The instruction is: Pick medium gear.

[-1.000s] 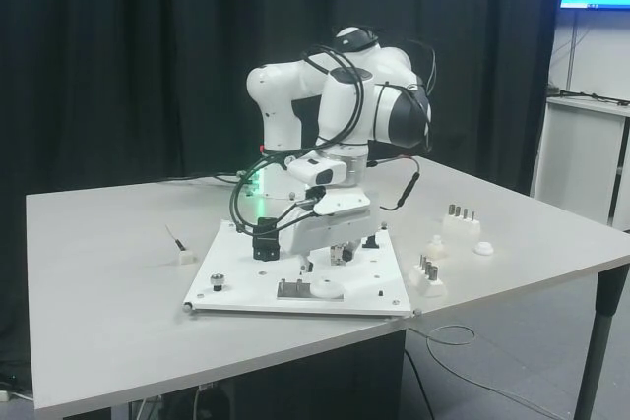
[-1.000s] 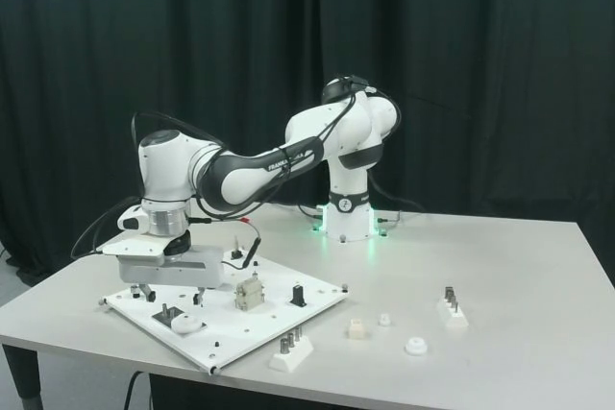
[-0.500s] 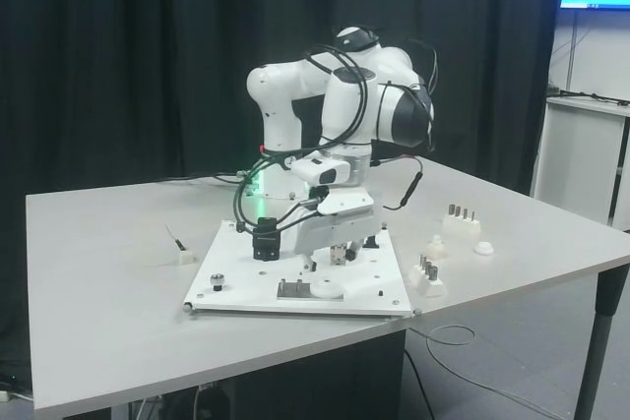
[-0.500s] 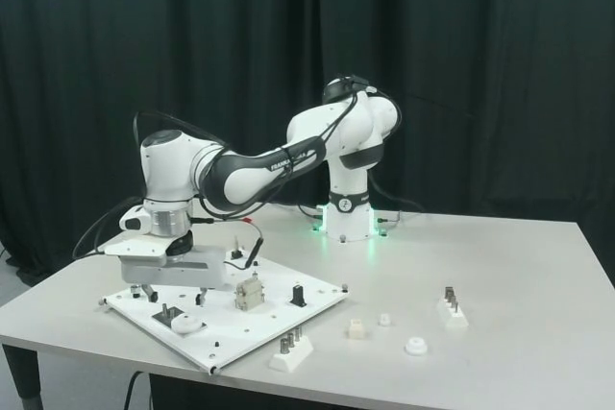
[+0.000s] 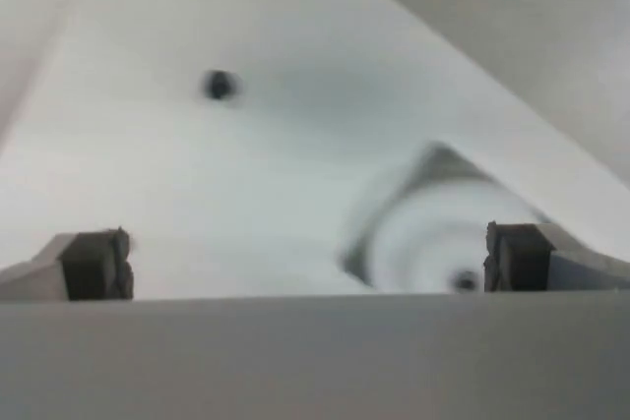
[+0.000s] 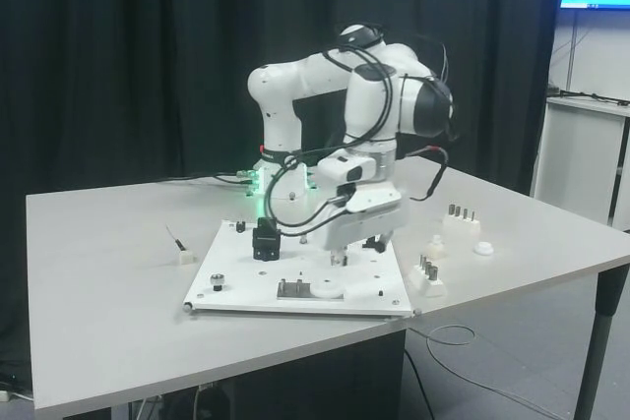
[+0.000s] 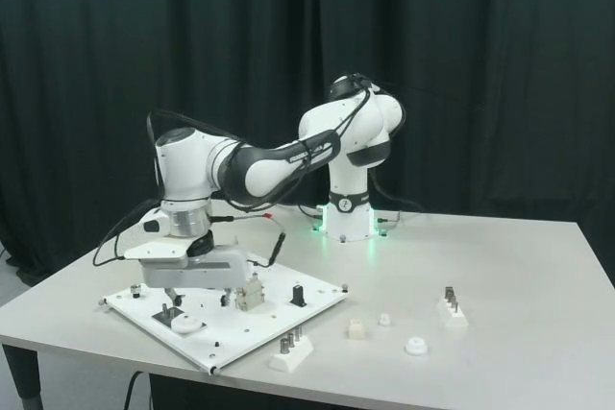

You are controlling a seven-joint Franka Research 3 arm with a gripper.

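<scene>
Grey table (image 6: 98, 282), white board (image 6: 246, 277), black curtain (image 7: 192, 36)

The arm (image 6: 374, 95) is white with black joints, standing on a grey bench (image 6: 98, 272). The board (image 6: 246, 287) and gear (image 6: 324, 289) are white; a green light (image 7: 318, 228) glows at the base.

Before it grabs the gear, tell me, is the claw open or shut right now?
Open. In the wrist view the claw has its two fingertips far apart, and the white gear lies beside one of them, not gripped.
</scene>
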